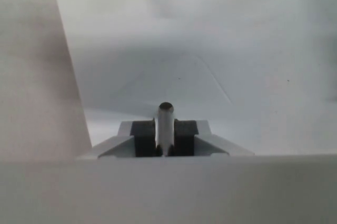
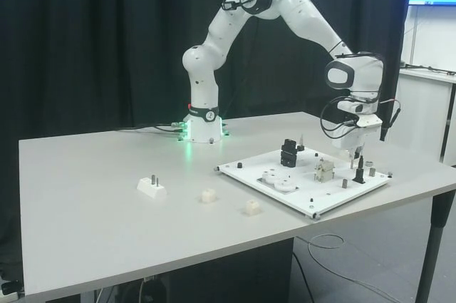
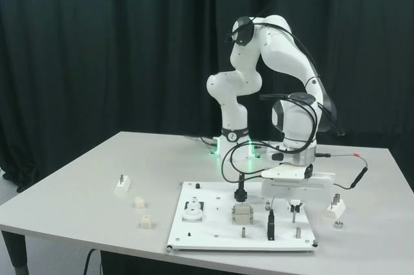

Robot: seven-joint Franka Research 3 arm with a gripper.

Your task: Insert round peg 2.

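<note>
End effector (image 1: 165,147) clamps round peg (image 1: 166,124) between black pads, peg held upright for straight drop; hovers over white board (image 3: 213,226), hole not yet reached.

The white seven-jointed robot arm (image 3: 278,61) arches forward, wrist pointing down, its two-fingered gripper (image 1: 165,137) clamped with black fingers (image 1: 143,138) pressed inward.
</note>
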